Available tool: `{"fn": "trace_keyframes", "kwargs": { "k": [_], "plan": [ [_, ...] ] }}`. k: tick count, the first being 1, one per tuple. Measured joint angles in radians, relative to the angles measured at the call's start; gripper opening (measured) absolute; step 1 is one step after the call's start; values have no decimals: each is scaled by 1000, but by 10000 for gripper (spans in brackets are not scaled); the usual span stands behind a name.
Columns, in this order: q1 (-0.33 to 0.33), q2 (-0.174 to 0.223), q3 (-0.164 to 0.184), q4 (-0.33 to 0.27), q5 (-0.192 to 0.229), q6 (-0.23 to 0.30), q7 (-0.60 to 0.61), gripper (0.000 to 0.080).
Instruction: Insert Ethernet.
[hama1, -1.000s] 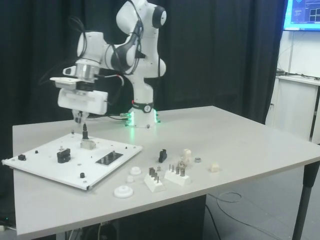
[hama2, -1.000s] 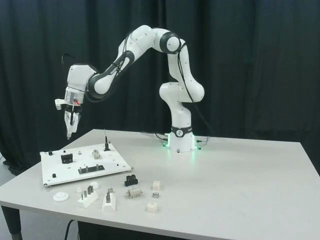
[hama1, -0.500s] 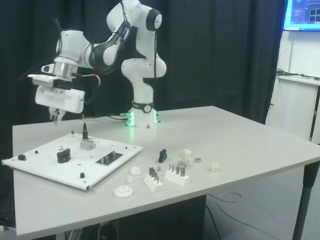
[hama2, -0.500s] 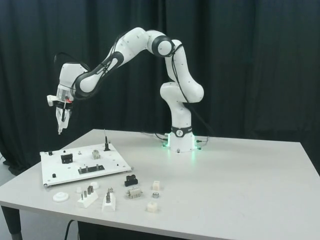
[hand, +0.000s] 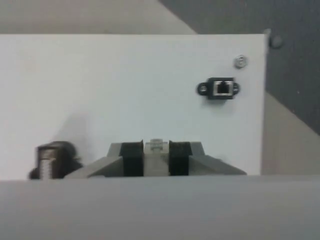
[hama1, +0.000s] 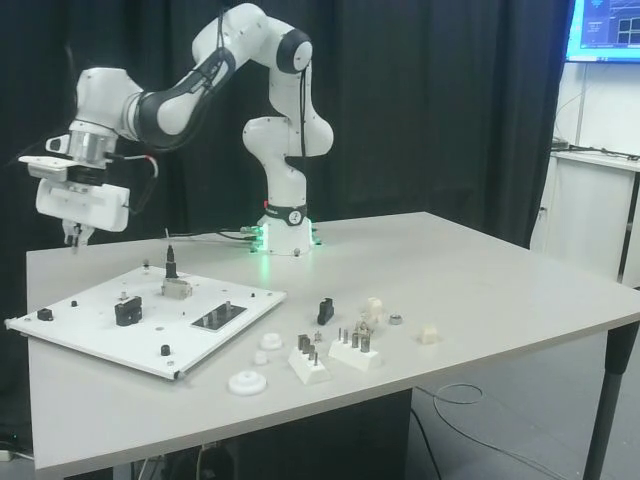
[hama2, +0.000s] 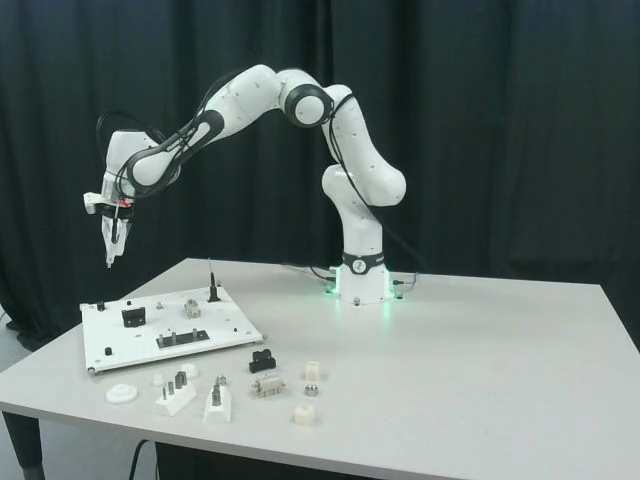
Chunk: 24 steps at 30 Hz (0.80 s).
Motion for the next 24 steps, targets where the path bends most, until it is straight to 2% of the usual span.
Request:
{"fn": "trace_keyframes", "kwargs": {
  "k": [13,18,24],
  "plan": [
    [-111,100,10,102,62,-68,-145,102],
    [-157,130,29,129,110,-77,-221,102],
    [-211,160,58,162,171,-106,-236,102]
  ]
}}
